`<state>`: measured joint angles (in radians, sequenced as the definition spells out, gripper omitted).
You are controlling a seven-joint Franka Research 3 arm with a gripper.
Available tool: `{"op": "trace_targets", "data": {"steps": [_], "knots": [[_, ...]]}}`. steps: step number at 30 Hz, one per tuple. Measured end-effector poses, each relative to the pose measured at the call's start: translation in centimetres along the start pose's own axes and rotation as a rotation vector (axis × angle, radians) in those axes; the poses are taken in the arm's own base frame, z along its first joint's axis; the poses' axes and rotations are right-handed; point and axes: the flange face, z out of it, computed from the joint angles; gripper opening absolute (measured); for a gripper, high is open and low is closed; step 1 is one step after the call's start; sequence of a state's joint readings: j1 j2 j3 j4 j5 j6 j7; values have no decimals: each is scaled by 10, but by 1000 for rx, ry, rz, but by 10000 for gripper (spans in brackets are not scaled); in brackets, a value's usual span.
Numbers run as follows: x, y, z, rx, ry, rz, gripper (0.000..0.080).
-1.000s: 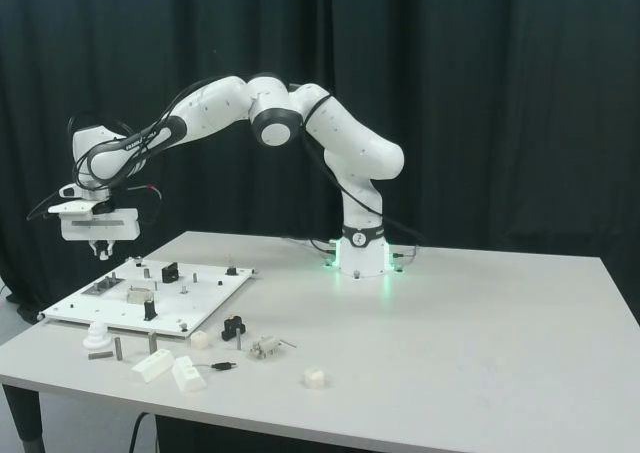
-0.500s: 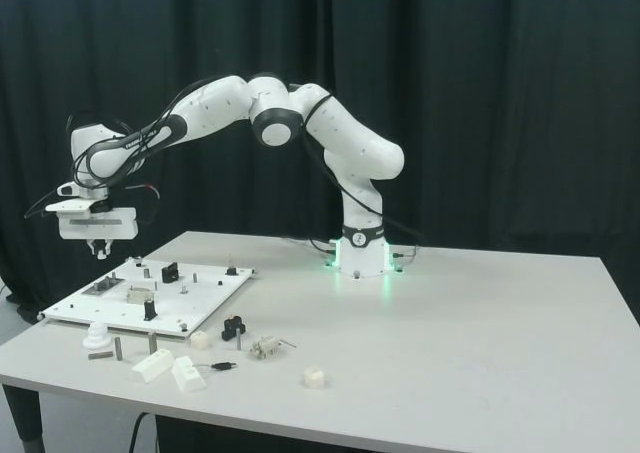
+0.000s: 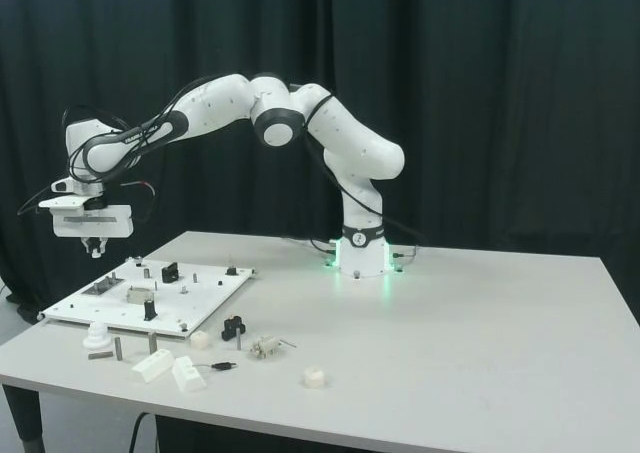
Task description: Place small gear.
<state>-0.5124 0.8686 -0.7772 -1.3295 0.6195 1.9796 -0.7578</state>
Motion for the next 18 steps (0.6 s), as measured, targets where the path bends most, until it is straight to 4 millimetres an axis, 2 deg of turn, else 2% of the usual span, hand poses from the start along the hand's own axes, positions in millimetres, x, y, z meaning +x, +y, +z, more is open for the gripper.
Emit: {"op": "trace_targets", "data": {"steps": [11, 18], "knots": [[35, -55, -18, 21, 21, -4, 140], [53, -95, -19, 32, 27, -26, 140]]}}
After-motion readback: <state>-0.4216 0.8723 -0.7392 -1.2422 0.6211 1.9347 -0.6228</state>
